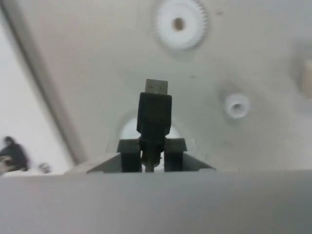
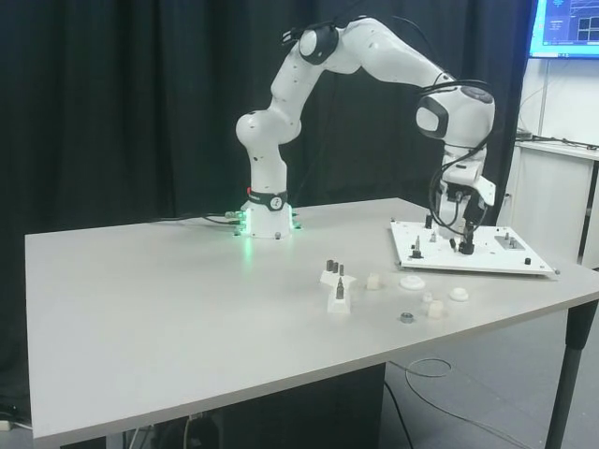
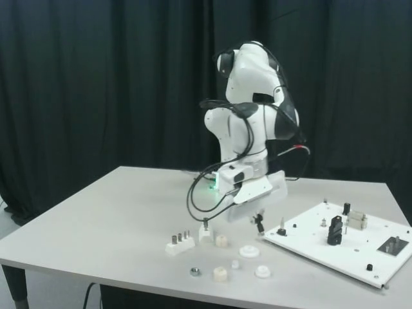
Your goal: Insert USB.
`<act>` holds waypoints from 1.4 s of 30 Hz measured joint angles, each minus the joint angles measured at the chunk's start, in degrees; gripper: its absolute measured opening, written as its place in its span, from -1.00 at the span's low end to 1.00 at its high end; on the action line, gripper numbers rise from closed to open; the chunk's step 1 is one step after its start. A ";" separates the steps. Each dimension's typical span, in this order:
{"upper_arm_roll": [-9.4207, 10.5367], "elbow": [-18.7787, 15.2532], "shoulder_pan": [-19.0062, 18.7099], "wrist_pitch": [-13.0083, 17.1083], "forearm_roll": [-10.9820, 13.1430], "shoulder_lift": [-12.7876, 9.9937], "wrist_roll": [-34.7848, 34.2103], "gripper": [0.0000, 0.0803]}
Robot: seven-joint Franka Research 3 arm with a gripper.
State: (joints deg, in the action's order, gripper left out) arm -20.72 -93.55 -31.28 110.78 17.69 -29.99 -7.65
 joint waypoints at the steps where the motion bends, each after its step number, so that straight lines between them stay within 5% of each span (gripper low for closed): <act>1: 0.01 -0.16 -0.45 -0.36 -0.26 0.29 -0.76 -0.77; 25: 1.25 -10.13 -11.19 -2.33 -4.58 9.35 -19.52 -0.77; 42: 8.70 -17.54 -13.70 -1.04 -7.77 15.61 -35.61 -0.77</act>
State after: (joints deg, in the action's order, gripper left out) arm -12.02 -111.09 -44.98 109.74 9.93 -14.38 -43.26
